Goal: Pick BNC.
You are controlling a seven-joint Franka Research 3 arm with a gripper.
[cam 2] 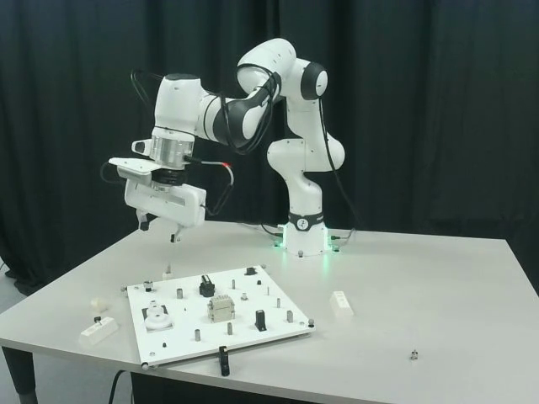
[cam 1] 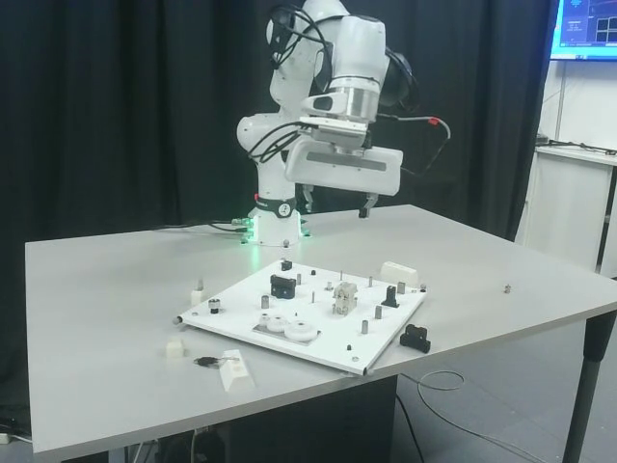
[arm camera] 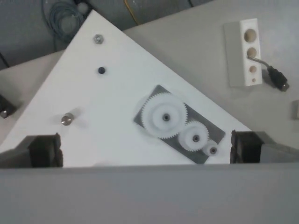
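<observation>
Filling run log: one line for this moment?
phase: approach | claw: open, empty, high above table | board: parts untouched | BNC: not identified

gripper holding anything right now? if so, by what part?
Nothing is held. The gripper hangs open, high above the white board, with only air between its fingers.

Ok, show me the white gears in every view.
Wrist view: gears on the board's grey plate, between the claw's fingertips.
First room view: gears at the board's near edge.
Second room view: gears at the board's left end.
Shared landmark: the white holed block off the board.
</observation>
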